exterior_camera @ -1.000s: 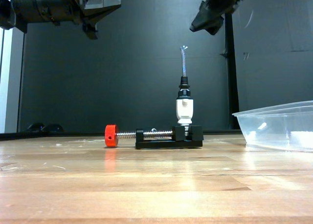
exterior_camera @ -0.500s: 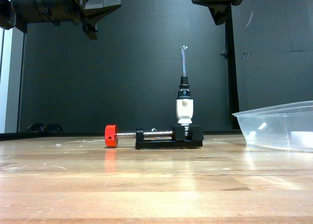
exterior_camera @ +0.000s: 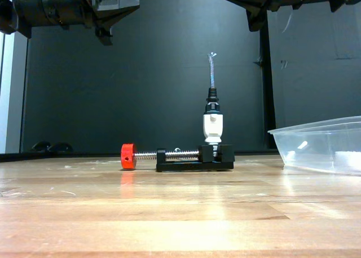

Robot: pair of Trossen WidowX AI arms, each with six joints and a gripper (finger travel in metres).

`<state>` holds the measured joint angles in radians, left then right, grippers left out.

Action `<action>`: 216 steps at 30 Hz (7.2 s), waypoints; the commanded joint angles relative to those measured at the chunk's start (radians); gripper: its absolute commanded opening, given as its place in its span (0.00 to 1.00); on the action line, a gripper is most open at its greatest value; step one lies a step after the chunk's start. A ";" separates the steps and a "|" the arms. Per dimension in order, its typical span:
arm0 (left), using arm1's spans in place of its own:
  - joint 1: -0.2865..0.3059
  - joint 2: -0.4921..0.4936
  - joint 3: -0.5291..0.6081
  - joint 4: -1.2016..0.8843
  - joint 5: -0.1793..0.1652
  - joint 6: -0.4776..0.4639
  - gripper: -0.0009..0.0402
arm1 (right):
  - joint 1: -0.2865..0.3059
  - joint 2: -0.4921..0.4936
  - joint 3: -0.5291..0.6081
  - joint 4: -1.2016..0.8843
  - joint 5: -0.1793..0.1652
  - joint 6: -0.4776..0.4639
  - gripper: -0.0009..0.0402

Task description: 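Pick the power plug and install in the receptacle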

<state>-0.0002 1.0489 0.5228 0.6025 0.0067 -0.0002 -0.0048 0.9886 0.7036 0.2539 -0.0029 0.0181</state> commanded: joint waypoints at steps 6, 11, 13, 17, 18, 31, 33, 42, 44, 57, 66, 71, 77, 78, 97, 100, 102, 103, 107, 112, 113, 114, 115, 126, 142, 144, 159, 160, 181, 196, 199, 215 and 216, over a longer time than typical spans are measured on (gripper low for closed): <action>0.000 0.000 0.000 0.000 0.000 0.000 0.02 | 0.000 -0.019 -0.055 0.072 0.002 0.004 0.02; 0.000 0.000 0.000 0.000 0.000 0.000 0.02 | 0.000 -0.021 -0.092 0.127 0.002 0.026 0.02; 0.000 0.000 0.000 0.000 0.000 0.000 0.02 | 0.000 -0.021 -0.097 0.127 0.001 0.026 0.02; 0.000 0.000 0.000 0.000 0.000 0.000 0.02 | 0.000 -0.021 -0.098 0.127 0.002 0.026 0.02; 0.000 0.000 0.000 0.000 0.000 0.000 0.02 | 0.000 -0.021 -0.098 0.126 0.002 0.027 0.02; 0.000 0.000 0.000 0.000 0.000 0.000 0.02 | 0.000 -0.021 -0.107 0.127 0.002 0.028 0.02; 0.000 0.000 0.000 0.000 0.000 0.000 0.02 | 0.000 -0.021 -0.107 0.126 0.002 0.030 0.02; 0.000 0.000 0.000 0.000 0.000 0.000 0.02 | 0.000 -0.021 -0.110 0.127 0.002 0.032 0.02; 0.000 0.000 0.000 0.000 0.000 0.000 0.02 | 0.000 -0.021 -0.116 0.129 0.002 0.035 0.02; 0.000 0.000 0.000 0.000 0.000 0.000 0.02 | 0.001 -0.021 -0.122 0.150 0.002 0.034 0.02; 0.000 0.000 0.000 0.000 0.000 0.000 0.02 | 0.001 -0.021 -0.122 0.150 0.002 0.034 0.02; 0.000 0.000 0.000 0.000 0.000 0.000 0.02 | 0.001 -0.021 -0.122 0.150 0.002 0.034 0.02; 0.000 0.000 0.000 0.000 0.000 0.000 0.02 | 0.000 -0.021 -0.122 0.150 0.002 0.034 0.02; 0.000 0.000 0.000 0.000 0.000 0.000 0.02 | 0.001 -0.021 -0.122 0.150 0.002 0.034 0.02; 0.000 0.000 0.000 0.000 0.000 0.000 0.02 | 0.000 -0.021 -0.122 0.150 0.002 0.034 0.02; 0.000 0.000 0.000 0.000 0.000 0.000 0.02 | 0.001 -0.021 -0.122 0.150 0.002 0.034 0.02; 0.000 0.000 0.000 0.000 0.000 0.000 0.02 | 0.000 -0.021 -0.122 0.150 0.002 0.034 0.02; 0.000 0.000 0.000 0.000 0.000 0.000 0.02 | 0.001 -0.021 -0.122 0.150 0.002 0.034 0.02; 0.000 0.000 0.000 0.000 0.000 0.000 0.02 | 0.000 -0.021 -0.122 0.150 0.002 0.034 0.02; 0.000 0.000 0.000 0.000 0.000 0.000 0.02 | 0.001 -0.021 -0.122 0.150 0.002 0.034 0.02; 0.000 0.000 0.000 0.000 0.000 0.000 0.02 | 0.001 -0.021 -0.122 0.150 0.002 0.034 0.02; 0.000 0.000 0.000 0.000 0.000 0.000 0.02 | 0.000 -0.021 -0.122 0.150 0.002 0.034 0.02; 0.000 0.000 0.000 0.000 0.000 0.000 0.02 | 0.001 -0.021 -0.122 0.150 0.002 0.034 0.02; 0.000 0.000 0.000 0.000 0.000 0.000 0.02 | 0.001 -0.021 -0.122 0.150 0.002 0.034 0.02; 0.000 0.000 0.000 0.000 0.000 0.000 0.02 | 0.001 -0.021 -0.122 0.150 0.002 0.034 0.02; 0.000 0.000 0.000 0.000 0.000 0.000 0.02 | 0.001 -0.021 -0.122 0.150 0.002 0.034 0.02; 0.000 0.000 0.000 0.000 0.000 0.000 0.02 | 0.001 -0.021 -0.122 0.150 0.002 0.034 0.02; 0.000 0.000 0.000 0.000 0.000 0.000 0.02 | 0.001 -0.021 -0.122 0.150 0.002 0.034 0.02; 0.000 0.000 0.000 0.000 0.000 0.000 0.02 | 0.001 -0.021 -0.122 0.150 0.002 0.034 0.02; 0.000 0.000 0.000 0.000 0.000 0.000 0.02 | 0.001 -0.021 -0.122 0.150 0.002 0.034 0.02; 0.000 0.000 0.000 0.000 0.000 0.000 0.02 | 0.001 -0.021 -0.122 0.150 0.002 0.034 0.02; 0.000 0.000 0.000 0.000 0.000 0.000 0.02 | 0.001 -0.021 -0.122 0.150 0.002 0.034 0.02; 0.000 0.000 0.000 0.000 0.000 0.000 0.02 | 0.001 -0.021 -0.122 0.150 0.002 0.034 0.02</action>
<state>-0.0002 1.0489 0.5224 0.6025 0.0067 -0.0002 -0.0044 0.9676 0.5816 0.4038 -0.0010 0.0525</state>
